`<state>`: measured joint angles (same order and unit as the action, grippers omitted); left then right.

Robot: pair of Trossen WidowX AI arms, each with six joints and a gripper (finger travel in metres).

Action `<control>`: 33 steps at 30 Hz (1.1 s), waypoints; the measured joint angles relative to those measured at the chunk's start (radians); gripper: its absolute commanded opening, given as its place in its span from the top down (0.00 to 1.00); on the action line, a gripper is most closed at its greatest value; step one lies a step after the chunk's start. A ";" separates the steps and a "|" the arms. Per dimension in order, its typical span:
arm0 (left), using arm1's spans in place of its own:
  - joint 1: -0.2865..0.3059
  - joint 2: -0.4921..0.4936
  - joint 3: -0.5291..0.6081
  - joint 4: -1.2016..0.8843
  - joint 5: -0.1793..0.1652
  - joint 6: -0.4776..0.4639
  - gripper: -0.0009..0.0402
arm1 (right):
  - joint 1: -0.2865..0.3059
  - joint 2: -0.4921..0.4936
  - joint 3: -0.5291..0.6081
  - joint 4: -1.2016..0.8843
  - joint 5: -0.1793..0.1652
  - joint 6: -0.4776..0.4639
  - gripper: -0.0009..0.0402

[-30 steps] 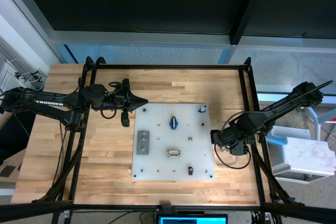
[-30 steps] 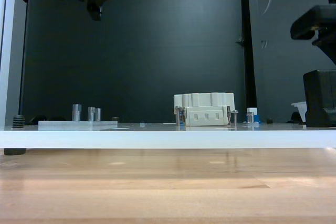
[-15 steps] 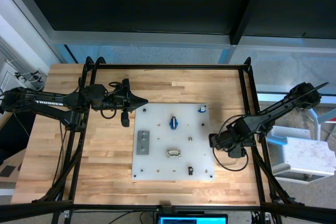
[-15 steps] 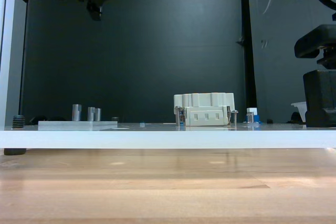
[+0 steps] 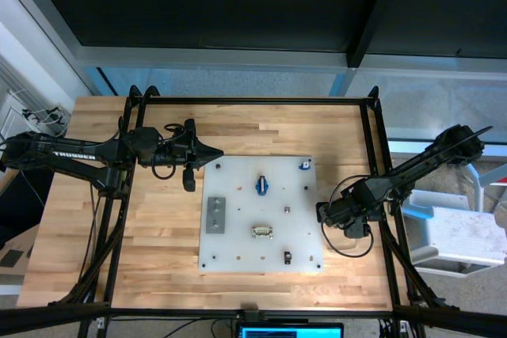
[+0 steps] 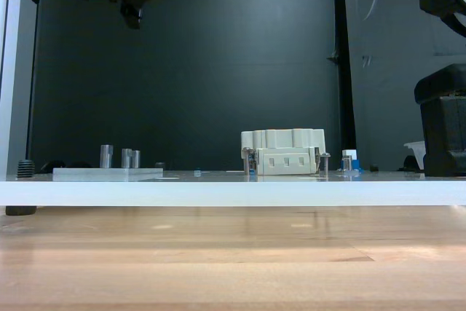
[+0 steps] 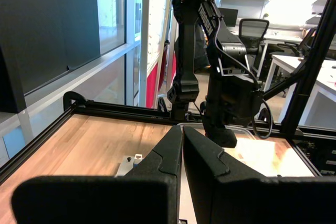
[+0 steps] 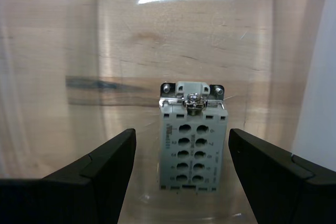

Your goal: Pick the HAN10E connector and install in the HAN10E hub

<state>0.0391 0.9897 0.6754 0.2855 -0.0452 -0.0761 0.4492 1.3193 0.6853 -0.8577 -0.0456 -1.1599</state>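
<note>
The light wooden plank table (image 5: 158, 219) carries everything. The square white plastic task board (image 5: 238, 251) is laid flat at its middle, presumably so that it can be reached from both sides.

The black, pointed left gripper (image 5: 207, 154) is held high over the table just beyond the board's far left corner. Its fingers (image 7: 168, 156) are pressed together with nothing between them, and it is judged to be parked clear of the work.

The black right gripper (image 5: 325, 214) is set low just off the board's right edge. A clear plastic tray (image 8: 184, 35) is placed there on the wood, apparently as a supply spot beside the board. The right gripper's fingers (image 8: 105, 174) are spread wide.

A flat grey metal block (image 5: 216, 215) with short pegs is mounted on the board's left part and is not needed for this task.

The HAN10E hub (image 5: 262, 231), a small beige rectangular socket with silvery end tabs, is fixed near the board's middle with its face upward, probably so that a mate can be pressed straight down into it.

The HAN10E connector (image 8: 192, 135), a small beige-grey plug block with two rows of holes, lies in the tray. It is hidden under the right gripper in the high view. It is straddled by the spread fingers, one on each long side, and touched by neither. A grasp across its narrow width is judged to be the step in hand.
</note>
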 measured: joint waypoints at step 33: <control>0.000 0.000 0.000 0.000 0.000 0.000 0.98 | -0.019 -0.034 0.053 -0.075 0.000 0.136 0.88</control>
<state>0.0391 0.9897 0.6754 0.2855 -0.0452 -0.0757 0.4301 1.2854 0.7380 -0.9325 -0.0452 -1.0237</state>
